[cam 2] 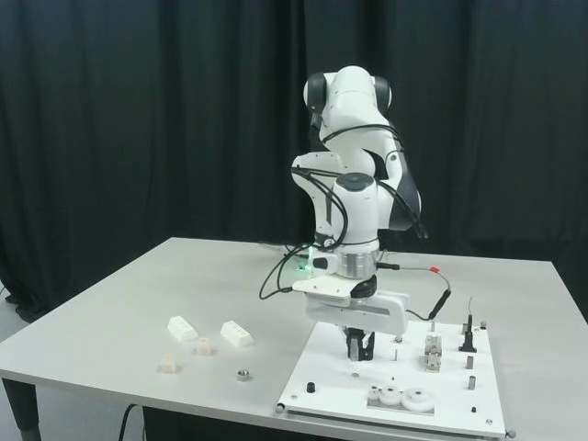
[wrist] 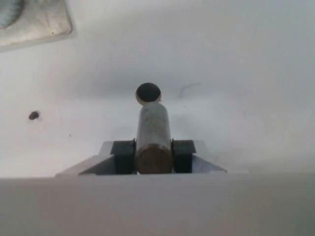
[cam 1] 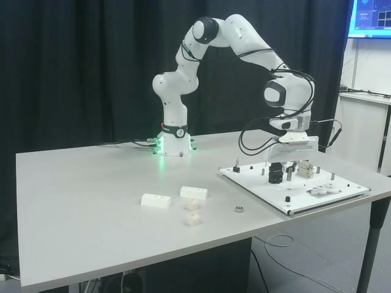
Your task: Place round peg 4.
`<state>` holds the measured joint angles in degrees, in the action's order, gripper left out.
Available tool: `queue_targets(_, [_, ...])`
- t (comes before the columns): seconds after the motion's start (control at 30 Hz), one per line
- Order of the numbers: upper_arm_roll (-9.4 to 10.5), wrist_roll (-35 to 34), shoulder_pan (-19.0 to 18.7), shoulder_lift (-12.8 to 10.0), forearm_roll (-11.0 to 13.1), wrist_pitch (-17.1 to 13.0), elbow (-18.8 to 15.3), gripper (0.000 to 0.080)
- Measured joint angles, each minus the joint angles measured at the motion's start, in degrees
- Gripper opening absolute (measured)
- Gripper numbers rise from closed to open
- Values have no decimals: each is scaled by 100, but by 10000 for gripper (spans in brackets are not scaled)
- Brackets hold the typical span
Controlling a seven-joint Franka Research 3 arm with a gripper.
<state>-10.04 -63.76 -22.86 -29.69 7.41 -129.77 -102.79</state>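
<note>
Two black fingers [wrist: 125, 156] of the gripper [wrist: 153, 158] are clamped on the round peg [wrist: 153, 135], which stands at the centre of the wrist view with its tip just at a dark hole [wrist: 148, 91] in the white board [wrist: 236, 113]. In the first room view the gripper [cam 1: 280, 173] hangs low over the board [cam 1: 324, 200] at right of frame; two white blocks [cam 1: 156, 200] lie on the grey table [cam 1: 79, 195] at centre.
</note>
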Motion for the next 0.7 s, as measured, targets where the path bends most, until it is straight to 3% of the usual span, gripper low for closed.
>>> queue_targets(0.7, [-7, 0, -18, 41, 0, -47, -68, 152])
